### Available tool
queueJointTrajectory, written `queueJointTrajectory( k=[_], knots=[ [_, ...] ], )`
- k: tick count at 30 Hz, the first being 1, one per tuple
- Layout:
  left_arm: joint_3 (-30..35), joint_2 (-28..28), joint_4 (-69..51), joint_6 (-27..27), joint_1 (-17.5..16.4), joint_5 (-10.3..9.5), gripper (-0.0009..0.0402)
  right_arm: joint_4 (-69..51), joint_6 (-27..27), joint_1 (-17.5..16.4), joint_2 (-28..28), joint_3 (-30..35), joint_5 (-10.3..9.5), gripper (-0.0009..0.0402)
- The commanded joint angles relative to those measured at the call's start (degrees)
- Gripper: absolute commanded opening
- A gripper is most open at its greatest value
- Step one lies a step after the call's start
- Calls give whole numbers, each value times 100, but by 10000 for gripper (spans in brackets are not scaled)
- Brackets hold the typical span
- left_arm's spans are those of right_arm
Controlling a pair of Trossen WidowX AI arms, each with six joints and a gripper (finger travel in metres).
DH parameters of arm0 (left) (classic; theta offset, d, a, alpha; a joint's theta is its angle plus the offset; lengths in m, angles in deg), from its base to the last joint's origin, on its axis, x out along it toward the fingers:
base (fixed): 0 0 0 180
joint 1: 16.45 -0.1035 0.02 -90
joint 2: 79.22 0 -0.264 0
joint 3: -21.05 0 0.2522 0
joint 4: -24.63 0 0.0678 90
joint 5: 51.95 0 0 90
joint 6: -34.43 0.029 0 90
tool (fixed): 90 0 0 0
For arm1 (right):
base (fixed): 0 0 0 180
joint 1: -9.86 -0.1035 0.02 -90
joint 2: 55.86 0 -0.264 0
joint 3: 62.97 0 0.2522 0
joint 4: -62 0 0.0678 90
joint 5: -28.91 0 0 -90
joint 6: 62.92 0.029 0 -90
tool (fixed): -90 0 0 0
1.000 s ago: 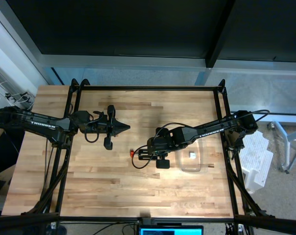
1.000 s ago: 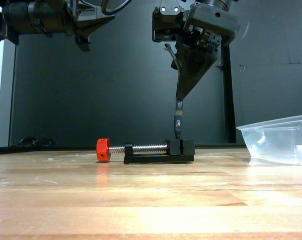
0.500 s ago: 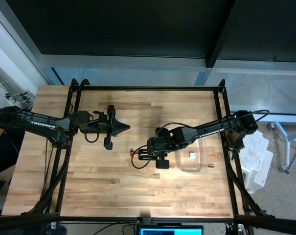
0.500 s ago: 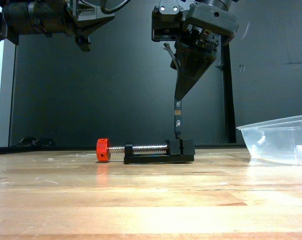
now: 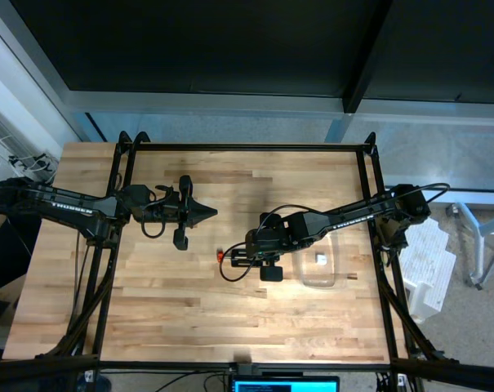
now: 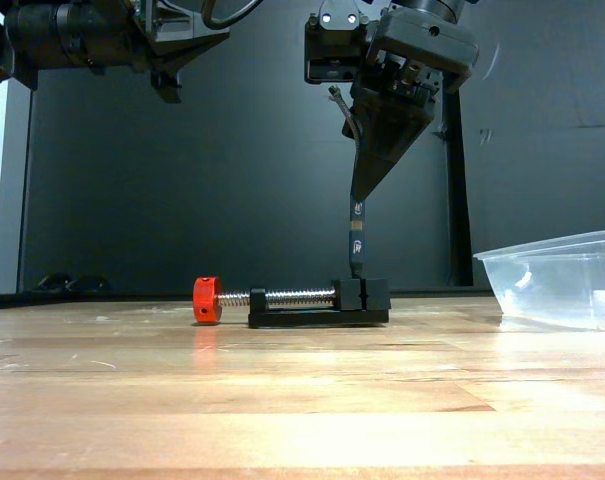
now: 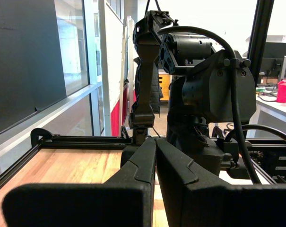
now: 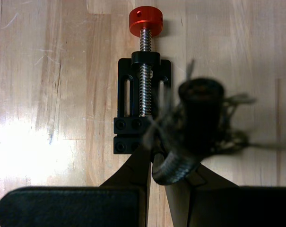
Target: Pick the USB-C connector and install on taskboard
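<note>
Fingers of the right gripper pinch tight on the top of the USB-C connector, so it hangs straight up and down. Its bottom tip meets the right end of the taskboard, a small black clamp with a silver screw and a red knob on the left. Holding it upright likely helps it slide down into the board; I cannot tell how deep it sits. The left gripper hangs high on the left, fingers pressed together, holding nothing. A clear plastic tray sits to the right, out of the way.
</note>
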State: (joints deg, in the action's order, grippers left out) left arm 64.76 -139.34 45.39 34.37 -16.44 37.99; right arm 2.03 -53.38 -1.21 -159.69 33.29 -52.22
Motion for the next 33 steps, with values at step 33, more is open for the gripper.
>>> queueJointTrajectory(
  k=[33],
  knots=[
    [0,0,2,2,0,2,0,271,-20,0,-48,-286,-33,0]
  ],
)
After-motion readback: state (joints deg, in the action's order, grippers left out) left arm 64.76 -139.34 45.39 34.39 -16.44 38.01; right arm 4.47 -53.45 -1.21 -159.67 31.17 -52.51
